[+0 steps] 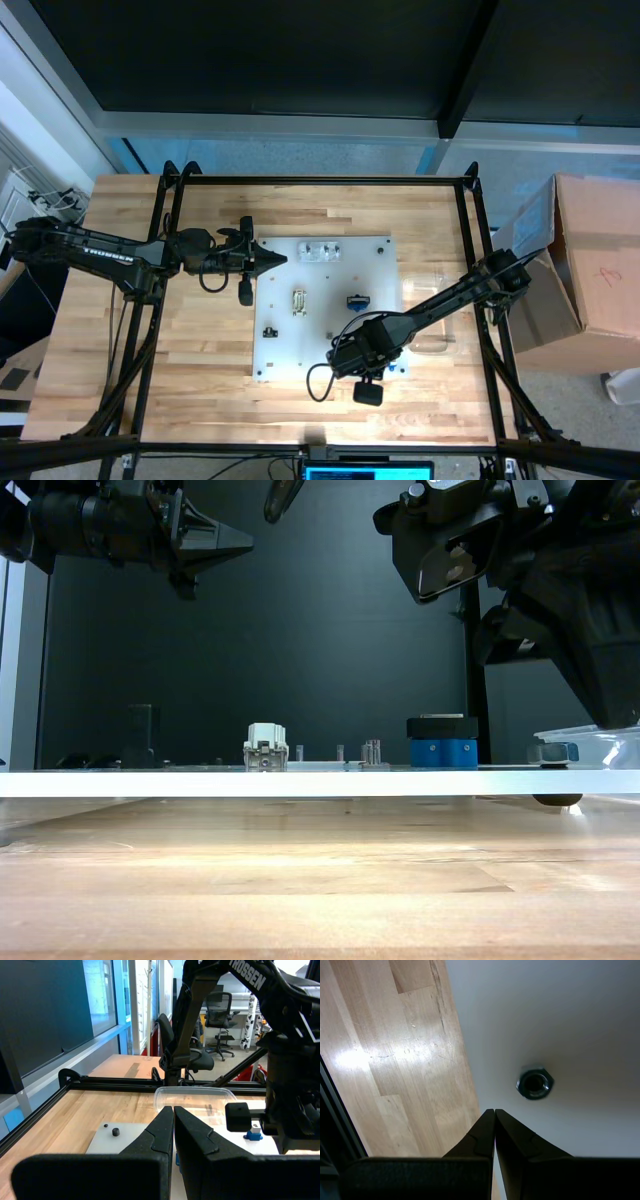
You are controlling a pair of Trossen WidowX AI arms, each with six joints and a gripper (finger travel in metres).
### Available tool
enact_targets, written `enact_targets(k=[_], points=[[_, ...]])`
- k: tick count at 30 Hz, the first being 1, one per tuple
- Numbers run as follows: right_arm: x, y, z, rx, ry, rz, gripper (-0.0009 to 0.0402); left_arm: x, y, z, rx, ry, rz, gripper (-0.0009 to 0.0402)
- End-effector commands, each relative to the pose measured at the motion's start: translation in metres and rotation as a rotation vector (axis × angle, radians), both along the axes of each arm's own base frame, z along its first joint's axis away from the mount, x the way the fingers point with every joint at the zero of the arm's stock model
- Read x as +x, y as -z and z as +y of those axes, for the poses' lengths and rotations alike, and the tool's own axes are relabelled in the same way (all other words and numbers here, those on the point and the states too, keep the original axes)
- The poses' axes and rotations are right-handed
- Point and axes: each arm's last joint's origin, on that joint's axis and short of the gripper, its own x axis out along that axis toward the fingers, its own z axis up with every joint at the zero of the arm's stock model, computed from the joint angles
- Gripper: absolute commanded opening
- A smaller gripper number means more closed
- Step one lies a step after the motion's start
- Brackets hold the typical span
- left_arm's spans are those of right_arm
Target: Unfasten the M12 nut and place it in the container
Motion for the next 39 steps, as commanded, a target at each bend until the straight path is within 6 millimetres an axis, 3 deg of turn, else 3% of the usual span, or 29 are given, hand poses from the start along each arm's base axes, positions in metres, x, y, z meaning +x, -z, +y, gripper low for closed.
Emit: enact_targets(k=[1,18,24,34,39], points=[[0.002,0.004,-0.001,-0.003,-0.008,-0.007,0.0000,0.000,0.000,0.000,0.000,0.000,-0.001,0.0000],[0.005,0.008,-0.008,-0.050,0.002,-0.031,0.0000,0.000,0.000,0.000,0.000,0.000,0.000,0.0000],[-0.002,0.002,-0.018,-0.334,0.055,-0.032,0.0000,0.000,0.000,0.000,0.000,0.000,0.000,0.0000],[-0.003,-0.011,-0.017,-0.307,0.074,-0.046,0.0000,0.000,0.000,0.000,0.000,-0.001,-0.004,0.0000],[-0.001,-0.029,-0.012,-0.164,0.070,-0.050,0.0000,0.000,0.000,0.000,0.000,-0.002,-0.001,0.0000]])
